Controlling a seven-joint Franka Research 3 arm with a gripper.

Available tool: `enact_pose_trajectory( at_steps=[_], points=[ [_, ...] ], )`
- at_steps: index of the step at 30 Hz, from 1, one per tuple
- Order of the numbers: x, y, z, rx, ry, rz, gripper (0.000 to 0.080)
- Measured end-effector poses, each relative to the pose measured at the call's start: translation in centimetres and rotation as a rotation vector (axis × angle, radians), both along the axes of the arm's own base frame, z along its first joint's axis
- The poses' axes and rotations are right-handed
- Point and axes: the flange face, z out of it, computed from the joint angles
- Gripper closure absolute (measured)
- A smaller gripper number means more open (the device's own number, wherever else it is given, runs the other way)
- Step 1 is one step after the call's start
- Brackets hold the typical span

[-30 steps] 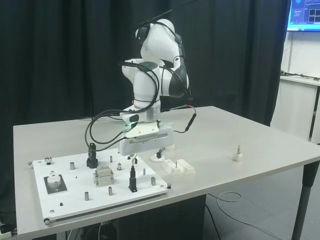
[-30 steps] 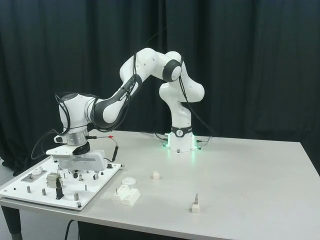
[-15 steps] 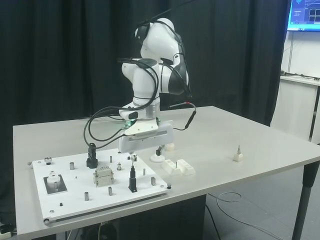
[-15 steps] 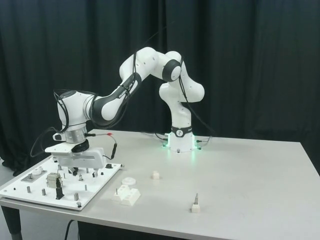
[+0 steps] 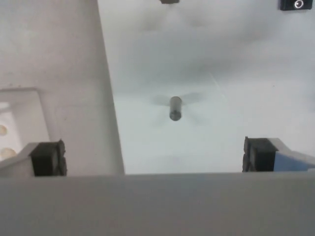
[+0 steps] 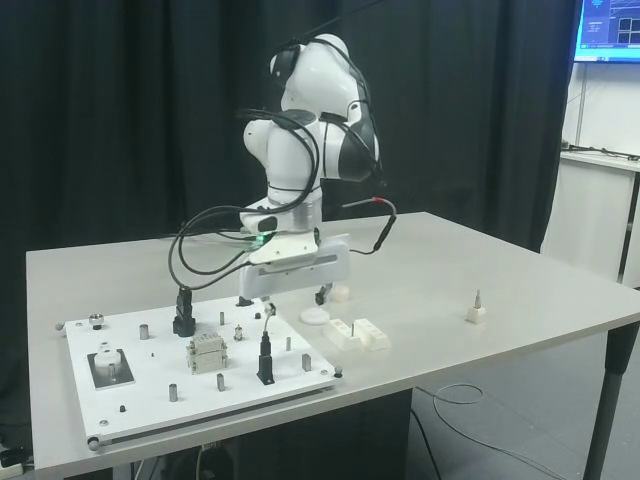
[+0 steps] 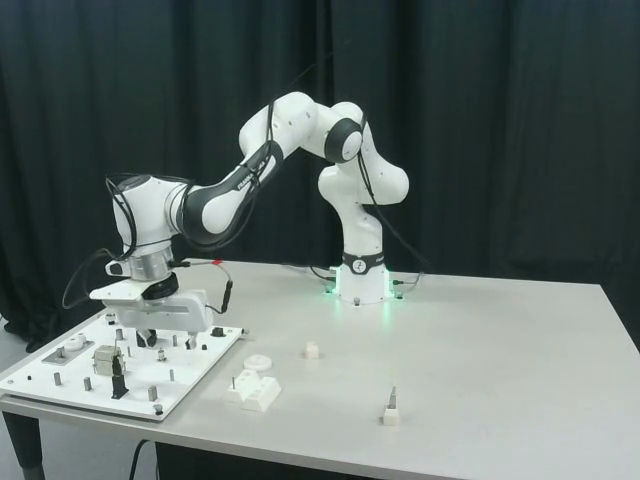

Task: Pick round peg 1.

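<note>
The grey bench (image 7: 480, 350) carries a white board (image 6: 150, 395), and the claw (image 5: 152, 157) hangs above that board with its fingers (image 5: 47, 158) spread wide apart, gripping nothing. Round peg 1 (image 5: 175, 108) stands upright on the board below the claw, roughly between the fingertips, untouched.

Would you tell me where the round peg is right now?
In the wrist view, the peg stands upright on the white board, between and below the open hand, near the board's edge.
</note>
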Motion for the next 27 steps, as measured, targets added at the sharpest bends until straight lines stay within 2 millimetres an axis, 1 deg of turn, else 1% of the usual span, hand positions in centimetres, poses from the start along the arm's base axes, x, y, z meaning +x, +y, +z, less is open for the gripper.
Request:
enact_pose_trajectory(
  at_steps=[5,13,20,27],
  points=[
    [0.4,1.2,0.1,0.020,0.003,-0.025,0.0003],
    [1.3,4.7,-0.3,0.053,0.016,-0.043,0.0003],
    [1.8,7.9,-1.3,0.051,0.042,-0.067,0.0003],
    [1.7,10.0,-2.8,0.035,0.054,-0.090,0.0003]
  ],
)
